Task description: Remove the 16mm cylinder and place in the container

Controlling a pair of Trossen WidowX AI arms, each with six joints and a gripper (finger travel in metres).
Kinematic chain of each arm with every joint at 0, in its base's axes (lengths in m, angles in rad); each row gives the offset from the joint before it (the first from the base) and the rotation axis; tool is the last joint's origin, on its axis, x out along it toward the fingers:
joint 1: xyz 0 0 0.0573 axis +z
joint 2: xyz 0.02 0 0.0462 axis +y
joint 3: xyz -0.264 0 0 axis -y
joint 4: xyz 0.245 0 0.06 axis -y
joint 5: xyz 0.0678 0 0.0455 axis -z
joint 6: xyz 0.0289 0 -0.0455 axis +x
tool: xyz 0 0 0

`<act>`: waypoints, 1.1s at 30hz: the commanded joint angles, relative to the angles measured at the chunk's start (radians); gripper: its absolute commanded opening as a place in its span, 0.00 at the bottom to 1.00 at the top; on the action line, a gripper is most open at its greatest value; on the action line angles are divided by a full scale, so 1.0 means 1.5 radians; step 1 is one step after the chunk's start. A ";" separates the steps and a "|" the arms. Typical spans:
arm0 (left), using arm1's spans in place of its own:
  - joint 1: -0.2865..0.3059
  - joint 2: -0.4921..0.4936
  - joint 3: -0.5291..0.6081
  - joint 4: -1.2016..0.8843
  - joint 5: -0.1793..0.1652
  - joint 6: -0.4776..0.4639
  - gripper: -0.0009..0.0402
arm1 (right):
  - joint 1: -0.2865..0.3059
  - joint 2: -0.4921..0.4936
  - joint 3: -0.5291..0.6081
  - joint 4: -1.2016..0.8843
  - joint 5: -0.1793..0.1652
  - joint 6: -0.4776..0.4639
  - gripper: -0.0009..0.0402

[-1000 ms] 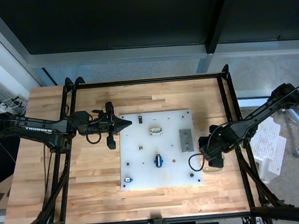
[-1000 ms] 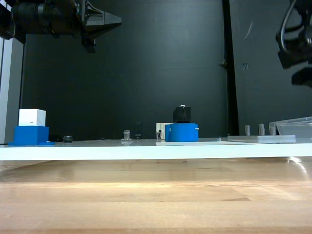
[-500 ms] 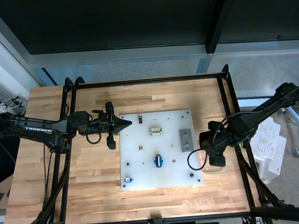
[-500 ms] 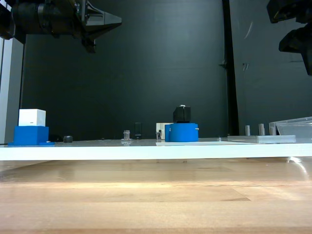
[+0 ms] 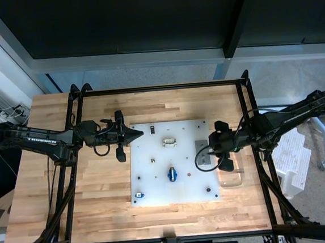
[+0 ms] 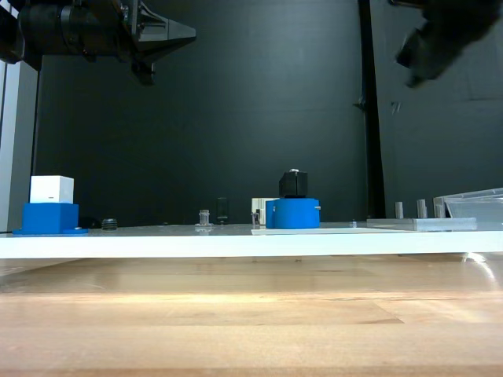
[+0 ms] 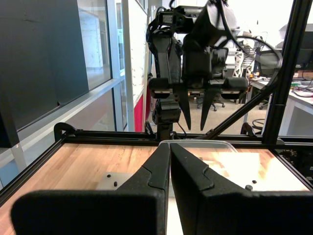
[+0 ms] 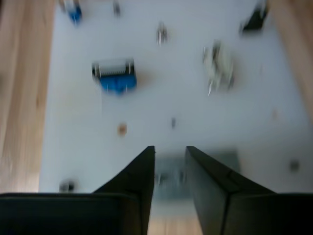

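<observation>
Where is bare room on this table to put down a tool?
Bare wood lies between the white board and the near edge of the table, and left of the board, nearer than the shut left gripper at its far-left corner. Crowded: the board's right side, where the open right gripper hovers over the grey block beside the container.

Bright, even light (right wrist view blurred)

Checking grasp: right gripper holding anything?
No, right gripper hangs open and empty over the grey block; left gripper hangs shut at the left edge of the white board.
</observation>
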 commanded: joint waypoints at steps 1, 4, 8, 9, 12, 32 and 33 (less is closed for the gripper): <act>0.000 0.000 0.000 0.000 0.000 0.000 0.02 | -0.024 -0.014 -0.023 0.103 0.001 -0.052 0.12; 0.000 0.000 0.000 0.000 0.000 0.000 0.02 | -0.045 -0.025 -0.043 0.191 0.000 -0.101 0.04; 0.000 0.000 0.000 0.000 0.000 0.000 0.02 | -0.075 -0.034 -0.064 0.277 -0.001 -0.164 0.03; 0.000 0.000 0.000 0.000 0.000 0.000 0.02 | -0.084 -0.036 -0.067 0.297 -0.003 -0.180 0.03; 0.000 0.000 0.000 0.000 0.000 0.000 0.02 | -0.118 -0.038 -0.078 0.374 -0.042 -0.215 0.02; 0.000 0.000 0.000 0.000 0.000 0.000 0.02 | -0.237 -0.037 -0.231 0.751 -0.135 -0.212 0.02; 0.000 0.000 0.000 0.000 0.000 0.000 0.02 | -0.237 -0.037 -0.237 0.764 -0.135 -0.209 0.02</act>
